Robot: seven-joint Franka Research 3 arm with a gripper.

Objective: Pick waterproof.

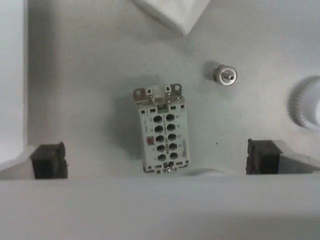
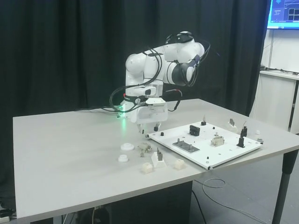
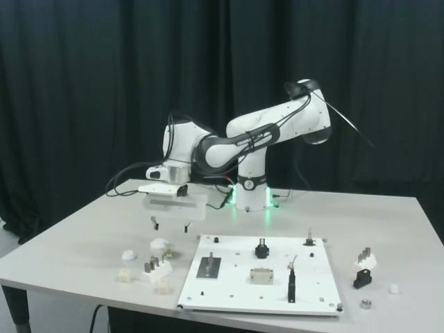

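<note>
Wrist view. The pincer (image 1: 155, 159) hangs above the grey surface (image 1: 90, 90), its two black fingertips (image 1: 48, 161) set wide apart and holding nothing. Between them, lower down, lies the waterproof connector (image 1: 161, 131), a pale block with two columns of round sockets and metal tabs at one end. It rests flat on the surface, roughly centred in the gap. A small metal bolt (image 1: 225, 75) and a white toothed gear (image 1: 307, 102) lie near it; a corner of the white board (image 1: 172, 12) shows at the edge.

First room view. The white arm (image 2: 161, 70) reaches down over a cluster of small parts beside the white board (image 2: 205, 142). The connector (image 2: 144, 149) sits within that cluster, below the pincer (image 2: 149, 128), with clear air between them.

Second room view. The pincer (image 3: 170, 225) is poised above the same cluster, apart from every part.

Step in hand, as judged: alignment above the target, before descent. The next move calls for a straight lowering until the fingertips flank the connector's long sides, then closure, taking care not to catch the gear or bolt.
</note>
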